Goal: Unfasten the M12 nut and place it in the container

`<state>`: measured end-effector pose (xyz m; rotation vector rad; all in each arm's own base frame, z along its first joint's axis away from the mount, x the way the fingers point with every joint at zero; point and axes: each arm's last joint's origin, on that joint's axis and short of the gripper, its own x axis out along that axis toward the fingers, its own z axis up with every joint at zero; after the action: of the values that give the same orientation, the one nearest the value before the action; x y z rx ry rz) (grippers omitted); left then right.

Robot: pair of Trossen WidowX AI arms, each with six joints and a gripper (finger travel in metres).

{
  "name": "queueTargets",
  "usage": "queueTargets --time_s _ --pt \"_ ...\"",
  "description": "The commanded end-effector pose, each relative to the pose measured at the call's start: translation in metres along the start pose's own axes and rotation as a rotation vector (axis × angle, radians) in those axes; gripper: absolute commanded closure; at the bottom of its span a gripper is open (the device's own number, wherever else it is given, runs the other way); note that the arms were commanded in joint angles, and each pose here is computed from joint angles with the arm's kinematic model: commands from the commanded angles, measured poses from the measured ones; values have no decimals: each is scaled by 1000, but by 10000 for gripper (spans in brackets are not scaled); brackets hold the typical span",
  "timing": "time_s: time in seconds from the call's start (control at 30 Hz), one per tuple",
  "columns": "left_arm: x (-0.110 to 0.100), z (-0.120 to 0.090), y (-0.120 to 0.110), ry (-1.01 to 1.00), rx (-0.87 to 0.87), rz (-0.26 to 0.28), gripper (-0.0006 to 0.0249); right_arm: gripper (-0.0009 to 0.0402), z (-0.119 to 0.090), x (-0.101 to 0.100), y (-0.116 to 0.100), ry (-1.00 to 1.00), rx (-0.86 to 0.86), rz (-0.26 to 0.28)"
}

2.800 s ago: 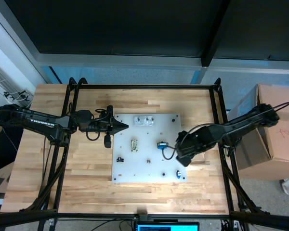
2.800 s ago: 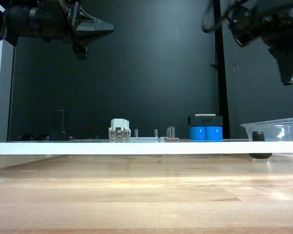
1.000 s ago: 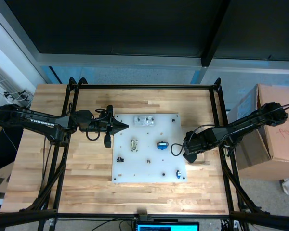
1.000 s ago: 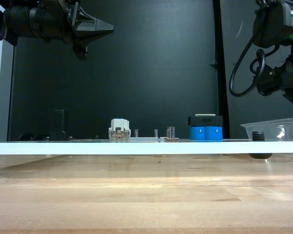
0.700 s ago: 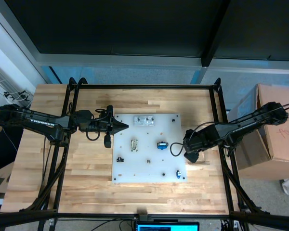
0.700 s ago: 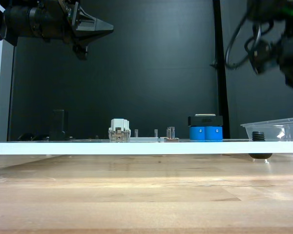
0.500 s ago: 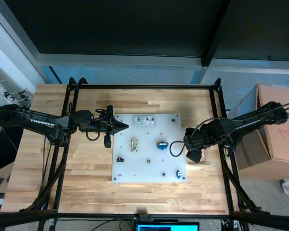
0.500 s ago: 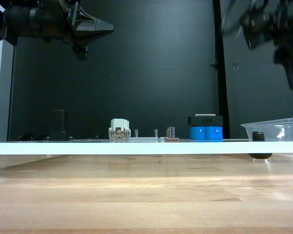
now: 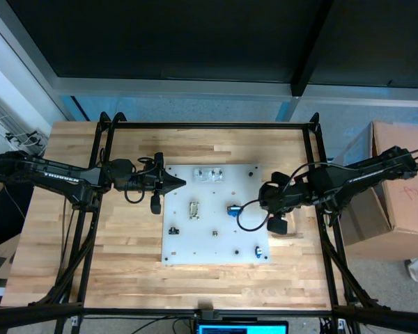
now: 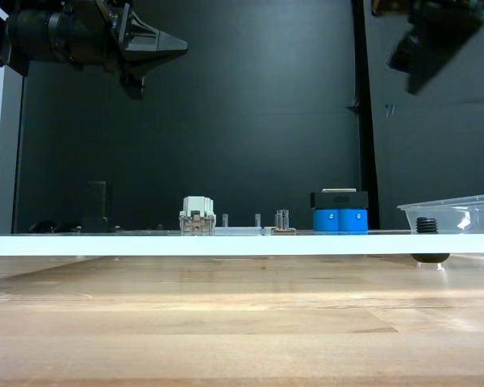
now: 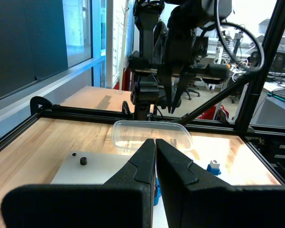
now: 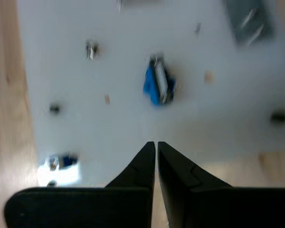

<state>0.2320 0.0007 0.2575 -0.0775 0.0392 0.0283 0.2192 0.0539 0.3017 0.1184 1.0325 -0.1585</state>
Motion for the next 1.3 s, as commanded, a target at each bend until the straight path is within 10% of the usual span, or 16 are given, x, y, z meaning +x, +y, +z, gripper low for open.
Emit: queueTargets --time_s 0.03,0.8,1.3 --pt "0 0 0 0 0 0 243 387 9 4 -11 -51 -31 -13" --pt "0 0 0 0 0 0 243 393 38 21 -48 -769 -121 230" --pt "0 0 0 0 0 0 243 394 14 42 -55 -1035 -47 245"
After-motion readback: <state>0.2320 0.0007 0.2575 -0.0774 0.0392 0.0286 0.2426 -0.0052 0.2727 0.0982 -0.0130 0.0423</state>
